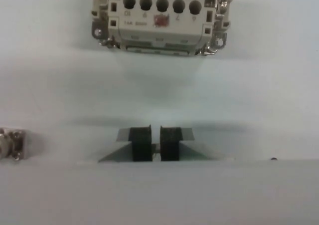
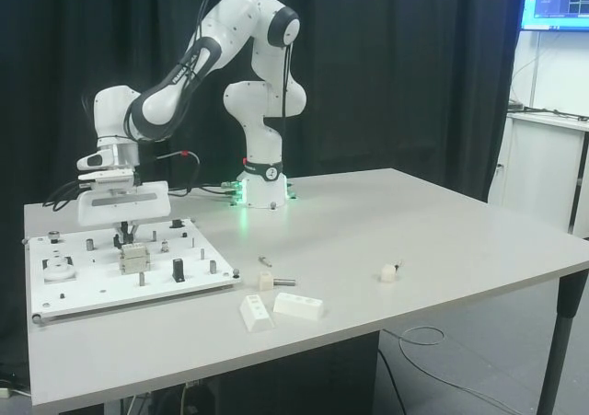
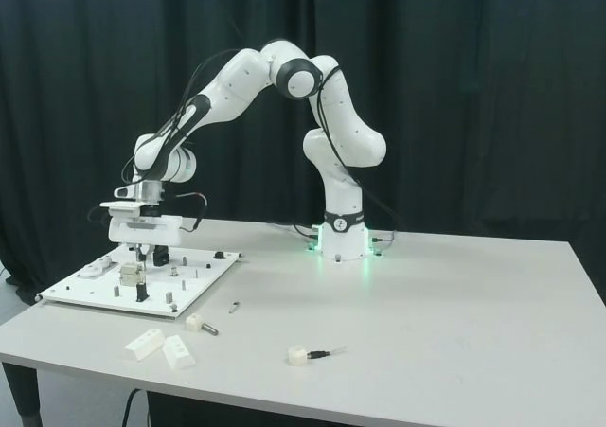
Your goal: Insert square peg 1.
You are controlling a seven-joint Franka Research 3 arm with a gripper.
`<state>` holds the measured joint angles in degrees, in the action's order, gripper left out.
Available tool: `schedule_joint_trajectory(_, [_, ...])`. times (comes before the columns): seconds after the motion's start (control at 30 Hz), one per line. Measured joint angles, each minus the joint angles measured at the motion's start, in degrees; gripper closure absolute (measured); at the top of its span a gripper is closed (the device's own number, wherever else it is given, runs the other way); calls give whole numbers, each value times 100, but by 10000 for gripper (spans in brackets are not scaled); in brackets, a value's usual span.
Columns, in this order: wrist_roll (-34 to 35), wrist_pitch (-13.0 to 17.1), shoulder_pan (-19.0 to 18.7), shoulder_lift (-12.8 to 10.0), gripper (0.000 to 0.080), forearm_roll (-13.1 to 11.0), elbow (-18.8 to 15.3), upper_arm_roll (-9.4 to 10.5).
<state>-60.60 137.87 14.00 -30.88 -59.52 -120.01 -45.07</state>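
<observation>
White arm poised over the white board (image 2: 92, 291)
Gripper (image 1: 155, 143) fingers sit nearly pressed together, holding nothing, above the board near a multi-hole connector block (image 1: 160, 16)

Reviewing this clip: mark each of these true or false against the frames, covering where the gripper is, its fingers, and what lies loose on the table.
1. The gripper hangs over the white board. True.
2. The fingers are spread wide apart. False: only a narrow gap shows between the black pads, and it is unclear whether they pinch anything.
3. A connector block with round holes lies on the board in the wrist view. True.
4. All loose parts sit on the board. False: two white blocks lie on the grey table beside it.
5. The arm's base is bolted on the board. False: the base stands on the table behind it.
</observation>
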Motion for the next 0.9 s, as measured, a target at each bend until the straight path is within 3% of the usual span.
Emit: schedule_joint_trajectory(0.9, [-137, 24, 100, -77, 771, -189, 14, 109])
